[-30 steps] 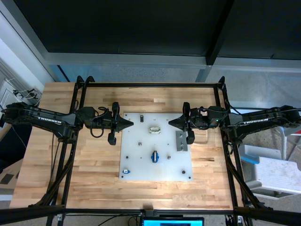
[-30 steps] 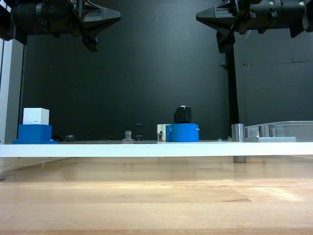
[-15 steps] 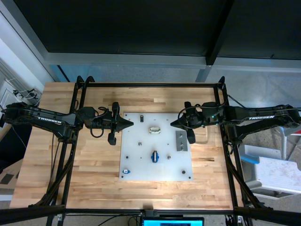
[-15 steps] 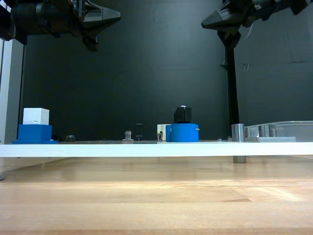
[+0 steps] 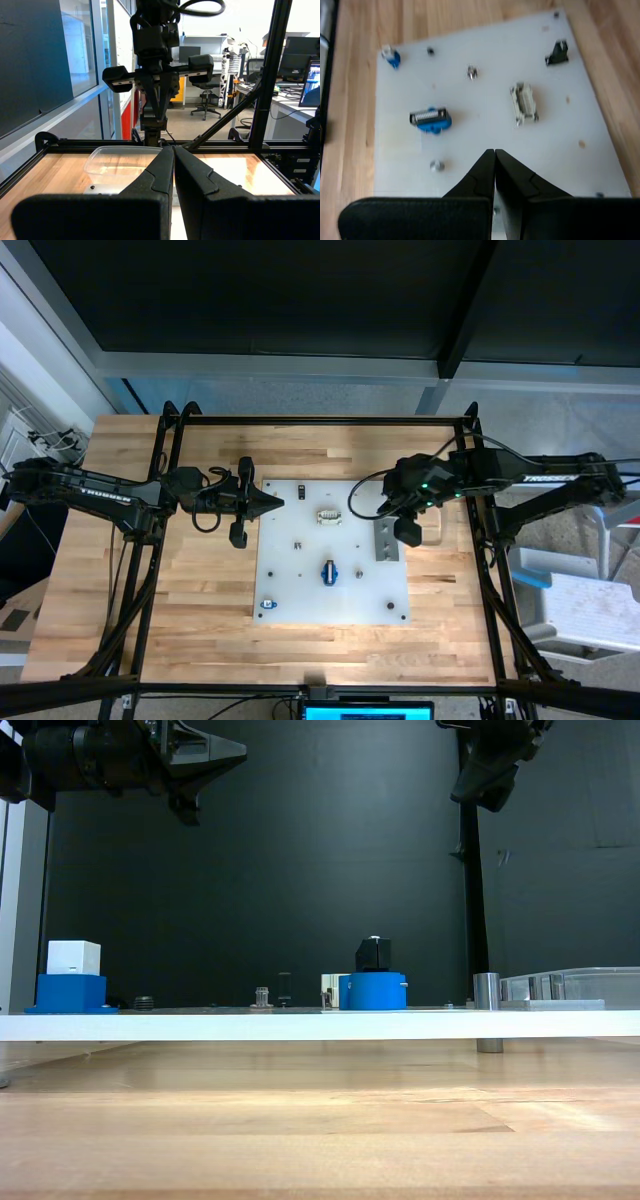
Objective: Pick the 16mm cylinder and place it in the container
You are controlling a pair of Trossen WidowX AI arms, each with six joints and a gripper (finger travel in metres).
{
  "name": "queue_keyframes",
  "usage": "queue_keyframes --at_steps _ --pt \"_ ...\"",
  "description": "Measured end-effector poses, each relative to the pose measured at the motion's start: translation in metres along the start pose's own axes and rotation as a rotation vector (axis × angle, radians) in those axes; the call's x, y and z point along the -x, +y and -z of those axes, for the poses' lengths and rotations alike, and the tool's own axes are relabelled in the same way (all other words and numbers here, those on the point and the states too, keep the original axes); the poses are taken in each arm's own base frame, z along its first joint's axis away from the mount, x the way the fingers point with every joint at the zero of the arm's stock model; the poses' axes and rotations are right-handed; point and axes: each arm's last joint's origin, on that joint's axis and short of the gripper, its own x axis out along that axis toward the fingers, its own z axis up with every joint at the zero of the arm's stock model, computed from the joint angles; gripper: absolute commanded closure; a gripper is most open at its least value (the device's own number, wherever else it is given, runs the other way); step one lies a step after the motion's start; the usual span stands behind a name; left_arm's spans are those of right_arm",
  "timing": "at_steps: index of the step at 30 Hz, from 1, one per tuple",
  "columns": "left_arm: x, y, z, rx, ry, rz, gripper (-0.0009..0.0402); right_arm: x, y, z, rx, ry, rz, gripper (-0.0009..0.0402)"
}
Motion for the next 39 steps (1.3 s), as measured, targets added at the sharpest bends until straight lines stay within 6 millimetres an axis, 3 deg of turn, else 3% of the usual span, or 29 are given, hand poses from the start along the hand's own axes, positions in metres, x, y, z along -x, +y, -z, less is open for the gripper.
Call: queue_keyframes --at_steps 15,31,39 --pt "0.0 0.0 0.0 0.0 -0.001 0.0 0.0393 -0.037 0.015 -0.022 0.023 0.307 0.051 0.0393" --pt "0.0 0.0 0.0 0.0 0.0 0.0 0.0393 -0.071 0.039 -0.017 0.072 0.414 0.042 0.0393" --pt "0.0 0.0 0.0 0.0 0.0 0.0 0.0393 -0.079 0.055 -0.012 0.093 0.422 0.028 0.0393"
